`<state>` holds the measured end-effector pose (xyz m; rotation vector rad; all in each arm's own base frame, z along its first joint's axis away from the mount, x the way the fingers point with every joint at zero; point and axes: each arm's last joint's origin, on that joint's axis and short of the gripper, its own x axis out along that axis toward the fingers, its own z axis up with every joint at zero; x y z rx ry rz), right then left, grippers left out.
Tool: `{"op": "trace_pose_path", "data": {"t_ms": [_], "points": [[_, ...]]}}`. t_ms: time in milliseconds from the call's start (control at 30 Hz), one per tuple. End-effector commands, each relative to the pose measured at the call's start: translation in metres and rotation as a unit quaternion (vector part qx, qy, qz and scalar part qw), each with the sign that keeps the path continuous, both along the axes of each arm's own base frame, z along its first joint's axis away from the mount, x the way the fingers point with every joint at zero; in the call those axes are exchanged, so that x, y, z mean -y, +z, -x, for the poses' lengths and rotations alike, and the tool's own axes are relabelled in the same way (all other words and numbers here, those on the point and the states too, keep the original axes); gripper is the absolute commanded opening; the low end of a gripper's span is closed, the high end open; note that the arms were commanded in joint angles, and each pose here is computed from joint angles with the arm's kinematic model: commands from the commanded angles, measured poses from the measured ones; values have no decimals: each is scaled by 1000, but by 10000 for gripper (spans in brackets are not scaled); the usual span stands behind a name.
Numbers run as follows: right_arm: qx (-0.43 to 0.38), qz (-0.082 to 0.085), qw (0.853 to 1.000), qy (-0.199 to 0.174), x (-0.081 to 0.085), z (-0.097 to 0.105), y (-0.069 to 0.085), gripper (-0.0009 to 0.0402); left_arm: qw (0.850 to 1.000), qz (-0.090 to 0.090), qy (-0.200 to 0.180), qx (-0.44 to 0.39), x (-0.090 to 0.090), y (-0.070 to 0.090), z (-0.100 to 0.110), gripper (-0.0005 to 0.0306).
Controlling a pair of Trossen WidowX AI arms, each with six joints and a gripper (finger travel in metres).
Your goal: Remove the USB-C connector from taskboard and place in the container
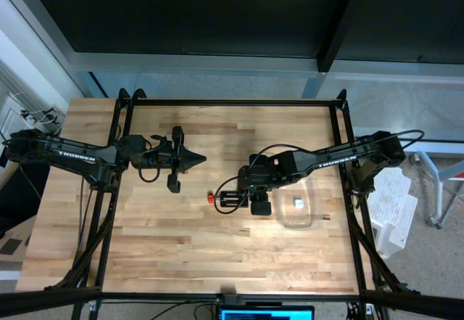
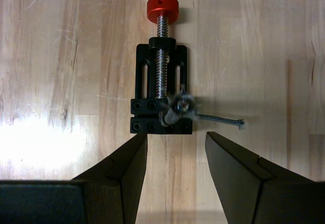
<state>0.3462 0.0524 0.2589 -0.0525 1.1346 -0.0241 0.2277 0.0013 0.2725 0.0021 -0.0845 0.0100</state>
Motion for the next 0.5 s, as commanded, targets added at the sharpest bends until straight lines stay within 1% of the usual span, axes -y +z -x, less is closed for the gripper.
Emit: {"op": "trace_pose_path", "data": {"t_ms": [33, 200, 433, 500], "points": [[-7, 4, 1000, 6, -1, -6, -3, 158, 1000, 0, 0, 0, 0, 0, 0, 0], [-14, 7, 1000, 11, -3, -12, -8, 158, 1000, 0, 0, 0, 0, 0, 0, 0], [-14, 8, 1000, 13, -4, -12, -9, 158, 1000, 0, 0, 0, 0, 0, 0, 0], [-21, 8, 1000, 13, -4, -14, -13, 158, 1000, 0, 0, 0, 0, 0, 0, 0]]}}
